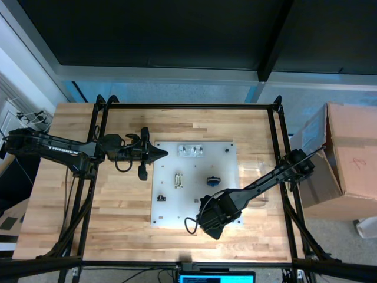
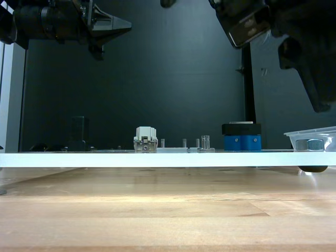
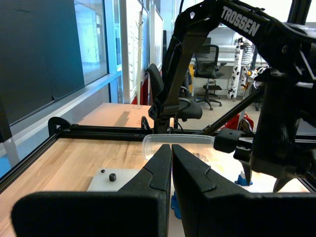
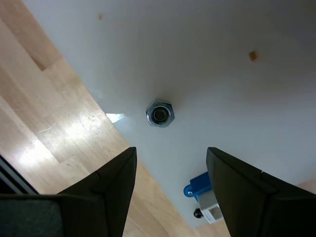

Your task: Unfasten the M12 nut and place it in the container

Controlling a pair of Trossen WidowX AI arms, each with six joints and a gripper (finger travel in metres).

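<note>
We see the right tool [image 4: 170,155] hanging over the near right part of the white board [image 4: 222,74], and it points down at it. Its two fingers stand wide apart and grip nothing. Beyond the gap between them the nut [image 4: 160,113] sits flat on the board, apart from both fingers. A dark core fills its hole, so the nut is on its stud [image 4: 160,115]. In the low view the nut sits low, close to the board, in front of the clear tray [image 2: 315,134], and no ribs show under it. In the high view the right tool covers this place, so we cannot see the nut there.

The left tool [image 3: 171,155] is high above the left edge of the board and points toward the right arm. Its fingers are pressed together with nothing between them.

On the board also stand a blue block [image 2: 241,142] with a black top and a small white connector [image 2: 145,140]. The board lies on the wooden surface [image 1: 118,206].
</note>
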